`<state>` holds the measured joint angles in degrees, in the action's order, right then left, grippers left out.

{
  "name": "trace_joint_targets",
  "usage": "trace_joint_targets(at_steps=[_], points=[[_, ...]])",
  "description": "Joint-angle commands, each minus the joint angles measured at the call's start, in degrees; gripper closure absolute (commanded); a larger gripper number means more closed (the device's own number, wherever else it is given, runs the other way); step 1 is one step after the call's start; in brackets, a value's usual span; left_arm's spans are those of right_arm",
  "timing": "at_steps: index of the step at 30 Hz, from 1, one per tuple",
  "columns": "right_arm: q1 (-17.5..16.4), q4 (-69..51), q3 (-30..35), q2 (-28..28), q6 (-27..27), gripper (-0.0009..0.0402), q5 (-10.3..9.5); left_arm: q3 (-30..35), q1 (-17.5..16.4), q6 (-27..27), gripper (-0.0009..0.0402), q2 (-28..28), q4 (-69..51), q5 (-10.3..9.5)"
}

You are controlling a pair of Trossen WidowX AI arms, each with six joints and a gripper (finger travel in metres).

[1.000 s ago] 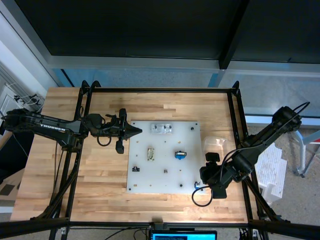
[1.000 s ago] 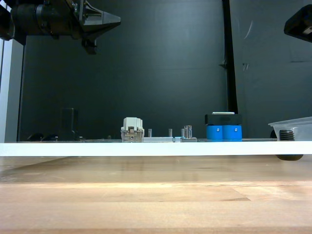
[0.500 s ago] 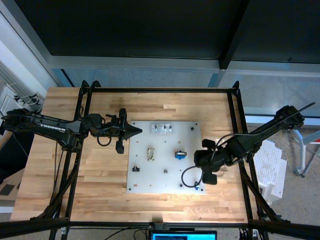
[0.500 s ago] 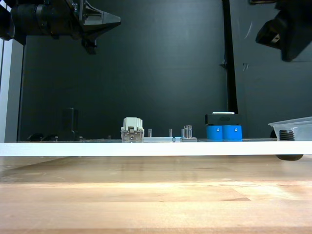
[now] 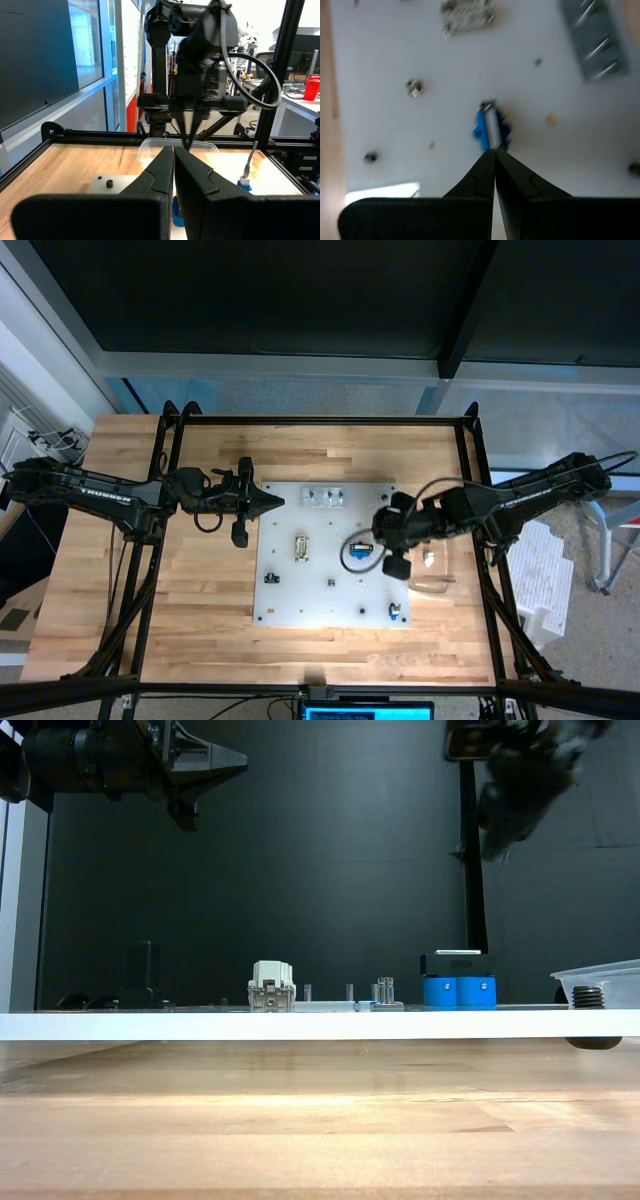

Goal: Pick the RJ45 connector and install on taskboard

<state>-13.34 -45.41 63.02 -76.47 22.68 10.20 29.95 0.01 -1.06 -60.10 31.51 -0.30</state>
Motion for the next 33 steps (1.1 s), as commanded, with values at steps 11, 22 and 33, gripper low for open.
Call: trace_joint_targets(at_steps=[11, 22, 33], points=[[10.6, 15.1, 0.0, 1.0, -16.4, 0.0393, -7.41, 0.0, 0.0, 0.0, 0.0393, 0.0, 0.0, 0.02], [15.5, 31.7, -3.0, 3.1, -22.2, 0.0393, -10.32, 0.0, 0.0, 0.0, 0.0393, 0.0, 0.0, 0.02], [16.1, 48.0, -7.9, 4.8, -21.6, 0.0393, -14.93, 0.0, 0.0, 0.0, 0.0393, 0.0, 0.0, 0.02]])
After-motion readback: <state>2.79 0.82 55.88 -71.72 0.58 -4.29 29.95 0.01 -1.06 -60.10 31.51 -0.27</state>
